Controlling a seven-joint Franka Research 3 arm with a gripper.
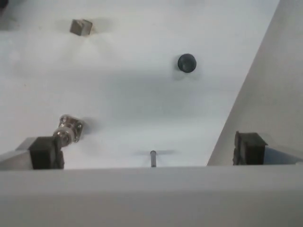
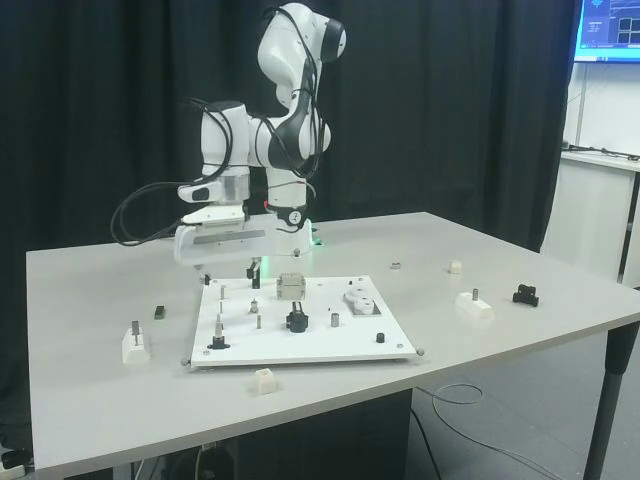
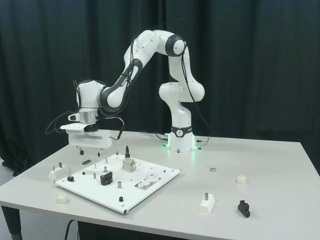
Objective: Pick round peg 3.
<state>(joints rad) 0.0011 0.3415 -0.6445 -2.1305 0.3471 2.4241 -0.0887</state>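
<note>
Over the far left part of the white board (image 2: 330,345), well clear of its surface: claw (image 2: 230,272), wide open, gripping nothing. Black fingertips (image 1: 45,151) set far apart in the wrist view, with only board and a strip of grey desk (image 2: 90,290) between and below them.

Roughly midway between those fingertips, down on the board: round peg 3 (image 1: 153,158), thin and upright, untouched, standing free near the board's far left edge. Cannot tell from the room views which of the several thin pegs there matches it for certain.

Close to one fingertip in the wrist view, but lower, on the board: metal connector (image 1: 71,128) with a square flange. Farther off on the same board: black knob (image 1: 186,63), round and alone, and a small block (image 1: 81,27).

On the desk left of the board: white holder (image 2: 136,343) carrying a short peg. Just near of the board's near edge: small white cube (image 2: 264,380). Well to the right, apart from the board: second white holder (image 2: 474,305) with its own peg, and beside it, farther right, a black clip (image 2: 526,294).

At the far side of the desk: white arm base (image 2: 290,225), bolted down, green light (image 2: 312,232) at its foot.
</note>
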